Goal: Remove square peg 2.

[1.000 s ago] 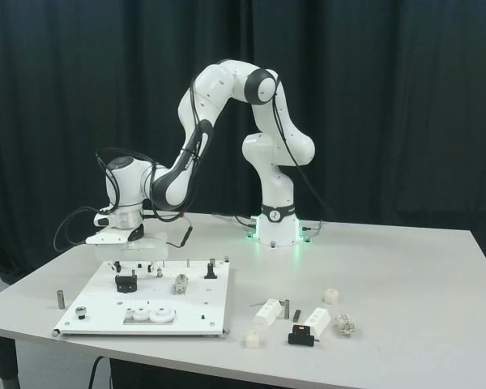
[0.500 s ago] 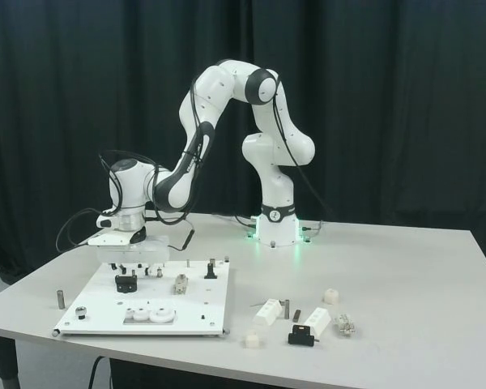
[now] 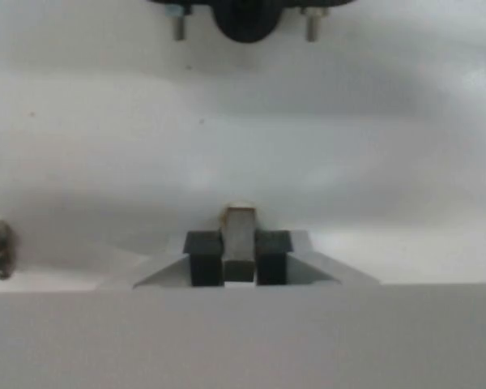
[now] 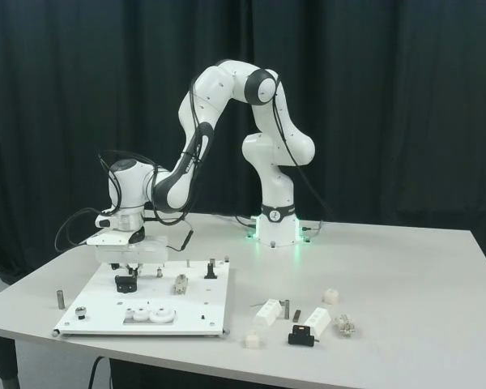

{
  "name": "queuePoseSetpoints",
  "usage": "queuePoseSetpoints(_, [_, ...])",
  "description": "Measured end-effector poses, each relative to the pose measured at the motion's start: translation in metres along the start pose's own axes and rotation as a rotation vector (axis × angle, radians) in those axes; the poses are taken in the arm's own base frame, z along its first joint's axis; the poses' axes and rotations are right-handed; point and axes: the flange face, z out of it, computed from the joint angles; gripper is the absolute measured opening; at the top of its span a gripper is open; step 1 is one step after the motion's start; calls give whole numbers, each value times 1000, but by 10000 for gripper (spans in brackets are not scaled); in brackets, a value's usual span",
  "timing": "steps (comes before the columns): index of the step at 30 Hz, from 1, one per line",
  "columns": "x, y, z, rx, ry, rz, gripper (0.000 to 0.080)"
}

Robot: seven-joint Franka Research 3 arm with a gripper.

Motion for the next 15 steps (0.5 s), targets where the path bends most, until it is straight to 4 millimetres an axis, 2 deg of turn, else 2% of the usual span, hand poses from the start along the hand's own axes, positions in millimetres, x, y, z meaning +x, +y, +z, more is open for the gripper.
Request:
queuePoseSetpoints(1, [0, 0, 0, 1, 1, -1, 100])
queuePoseSetpoints(15, [0, 1, 0, 4, 5, -21, 77])
